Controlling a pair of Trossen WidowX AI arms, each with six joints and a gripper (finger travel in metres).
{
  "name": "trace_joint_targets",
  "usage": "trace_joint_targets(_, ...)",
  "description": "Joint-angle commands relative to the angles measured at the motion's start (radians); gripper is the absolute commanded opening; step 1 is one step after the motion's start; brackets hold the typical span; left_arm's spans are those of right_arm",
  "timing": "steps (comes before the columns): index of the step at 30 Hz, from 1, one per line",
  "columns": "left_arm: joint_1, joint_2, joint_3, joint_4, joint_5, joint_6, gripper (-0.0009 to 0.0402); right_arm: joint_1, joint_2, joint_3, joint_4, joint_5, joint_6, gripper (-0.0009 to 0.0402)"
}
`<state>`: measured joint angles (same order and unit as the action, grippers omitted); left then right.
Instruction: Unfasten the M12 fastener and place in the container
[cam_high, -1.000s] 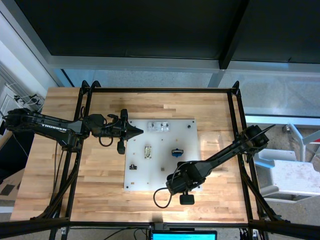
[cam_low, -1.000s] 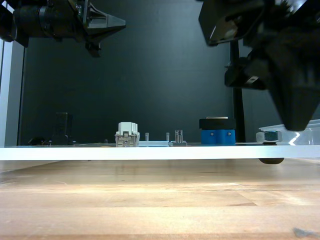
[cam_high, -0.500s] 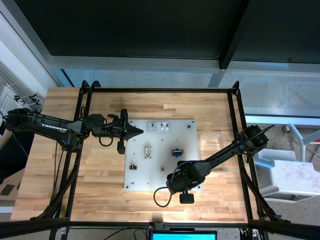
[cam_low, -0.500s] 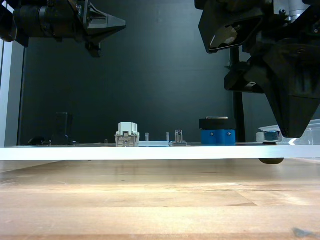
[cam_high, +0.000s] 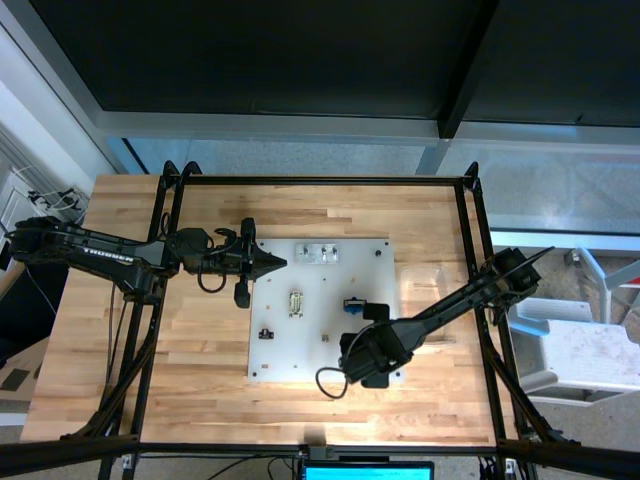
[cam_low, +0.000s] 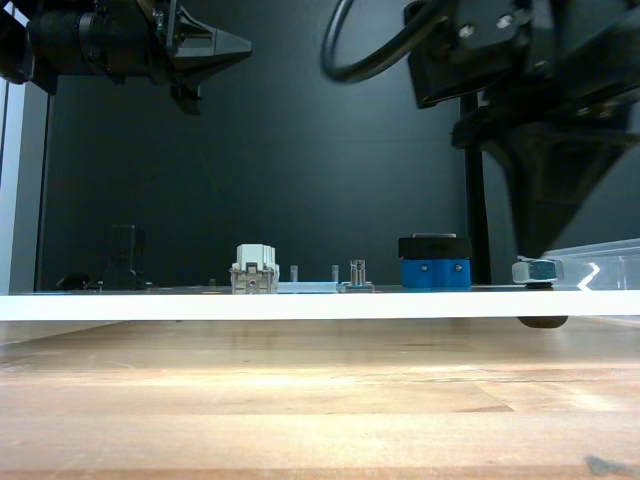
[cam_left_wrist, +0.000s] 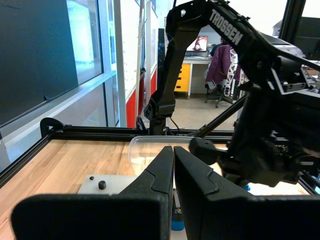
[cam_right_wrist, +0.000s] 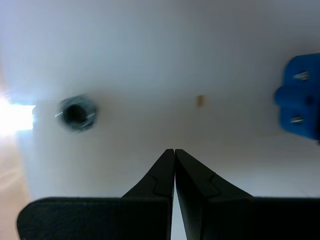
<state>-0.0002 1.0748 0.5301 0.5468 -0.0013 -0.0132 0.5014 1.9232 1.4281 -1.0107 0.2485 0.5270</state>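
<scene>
The right gripper (cam_low: 533, 252) hangs point-down over the near right part of the white board (cam_high: 300, 345), its arm reaching in from the right edge of the wooden surface (cam_high: 200, 385). In the right wrist view its two fingers (cam_right_wrist: 160, 172) are pressed together with nothing between them. The small silver nut (cam_right_wrist: 77, 113) sits on the board off to one side of the fingertips, apart from them, with a dark centre showing through its hole. From the low view the nut (cam_low: 537, 270) stands a little above the board on a short dark stub, so it looks to be on its stud, and the gripper tip comes down just above it. In the high view the arm covers that spot and the nut cannot be seen.

The clear tray (cam_high: 432, 277) lies on the wood just beside the board's right edge, farther back than the right gripper. In the low view its wall (cam_low: 600, 268) shows behind the nut.

The left gripper (cam_high: 278, 263) is held level and high above the board's far left edge, well apart from the nut. The left wrist view shows its fingers (cam_left_wrist: 161, 167) closed on each other and holding nothing.

A blue block (cam_low: 435, 268) and a white connector (cam_low: 254, 270) stand mid-board
</scene>
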Motion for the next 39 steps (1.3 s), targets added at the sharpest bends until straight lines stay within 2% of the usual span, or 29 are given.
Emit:
trace_joint_targets(1, 0.0, 0.0, 0.0, 0.0, 0.0, 0.0, 0.0, -0.001, -0.017, 0.001, 0.0, -0.024, 0.014, 0.0)
trace_joint_targets(11, 0.0, 0.0, 0.0, 0.0, 0.0, 0.0, 0.0, -0.002, -0.05, 0.001, 0.068, -0.293, -0.006, 0.0)
trace_joint_targets(13, 0.0, 0.0, 0.0, 0.0, 0.0, 0.0, 0.0, -0.001, -0.05, 0.001, 0.09, -0.327, -0.02, 0.0)
trace_joint_targets(24, 0.0, 0.0, 0.0, 0.0, 0.0, 0.0, 0.0, 0.0, 0.018, 0.001, 0.191, -0.312, -0.037, 0.0)
trace_joint_targets(26, 0.0, 0.0, 0.0, 0.0, 0.0, 0.0, 0.0, 0.0, 0.03, 0.001, 0.191, -0.291, -0.039, 0.0)
trace_joint_targets(29, 0.0, 0.0, 0.0, 0.0, 0.0, 0.0, 0.0, 0.0, 0.032, 0.001, 0.19, -0.288, -0.042, 0.0)
trace_joint_targets(33, 0.0, 0.0, 0.0, 0.0, 0.0, 0.0, 0.0, -0.002, 0.031, 0.001, 0.184, -0.244, -0.045, 0.0)
trace_joint_targets(37, 0.0, 0.0, 0.0, 0.0, 0.0, 0.0, 0.0, -0.002, 0.031, 0.001, 0.17, -0.221, -0.045, 0.0)
trace_joint_targets(39, 0.0, 0.0, 0.0, 0.001, 0.0, 0.0, 0.0, -0.002, 0.031, 0.001, 0.17, -0.221, -0.045, 0.0)
